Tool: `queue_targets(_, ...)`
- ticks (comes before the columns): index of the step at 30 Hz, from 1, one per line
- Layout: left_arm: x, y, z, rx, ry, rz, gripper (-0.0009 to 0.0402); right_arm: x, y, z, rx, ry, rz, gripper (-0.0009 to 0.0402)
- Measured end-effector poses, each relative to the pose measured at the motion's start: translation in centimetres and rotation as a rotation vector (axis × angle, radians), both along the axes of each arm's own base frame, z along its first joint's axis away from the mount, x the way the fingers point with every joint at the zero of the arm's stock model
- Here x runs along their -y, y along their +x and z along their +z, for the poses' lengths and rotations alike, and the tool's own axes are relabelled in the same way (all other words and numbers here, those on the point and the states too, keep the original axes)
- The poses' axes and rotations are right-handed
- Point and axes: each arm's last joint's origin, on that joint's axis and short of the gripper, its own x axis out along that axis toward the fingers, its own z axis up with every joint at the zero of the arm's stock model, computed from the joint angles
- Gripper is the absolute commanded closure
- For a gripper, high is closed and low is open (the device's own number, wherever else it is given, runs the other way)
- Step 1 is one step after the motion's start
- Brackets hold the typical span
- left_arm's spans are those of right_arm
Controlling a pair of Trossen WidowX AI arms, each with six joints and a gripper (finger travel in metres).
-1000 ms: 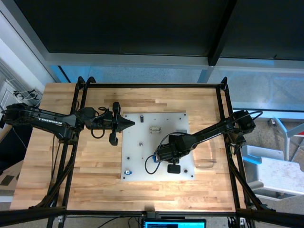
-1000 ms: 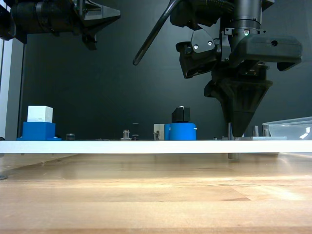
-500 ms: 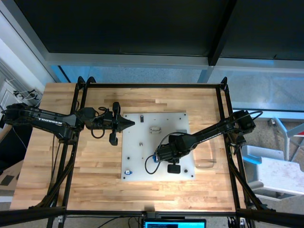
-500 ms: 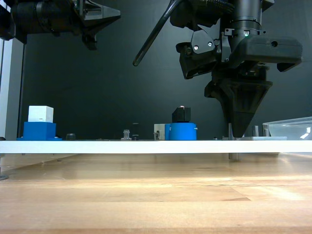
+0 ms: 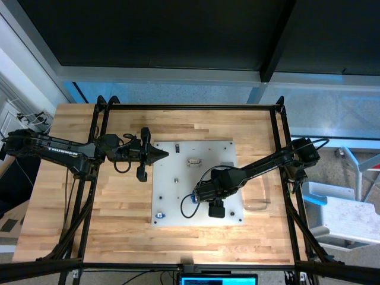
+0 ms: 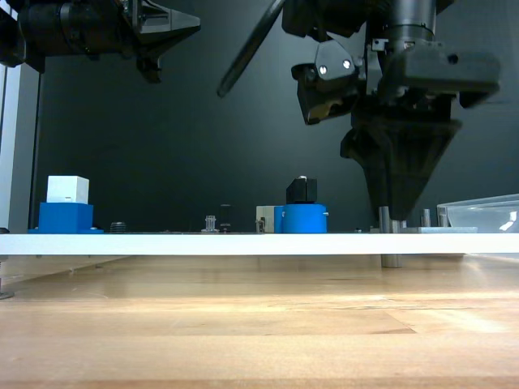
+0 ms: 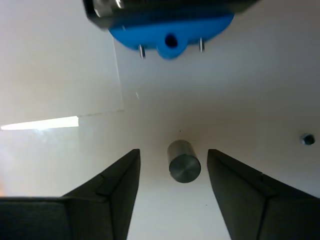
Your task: Pick the 16mm cylinder and place it in the taskboard
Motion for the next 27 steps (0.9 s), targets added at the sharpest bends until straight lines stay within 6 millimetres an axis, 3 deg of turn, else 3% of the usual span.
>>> queue_targets(18,0.0,0.0,0.0,0.000,0.000,0.000,0.0393,0.5,-2.1,5.5,0.128,0.039,0.001,0.0181)
queue_targets(27,0.0,0.0,0.0,0.000,0.000,0.000,0.0393,0.9,-3.1,6.6,0.127,0.039,0.000,0.0181)
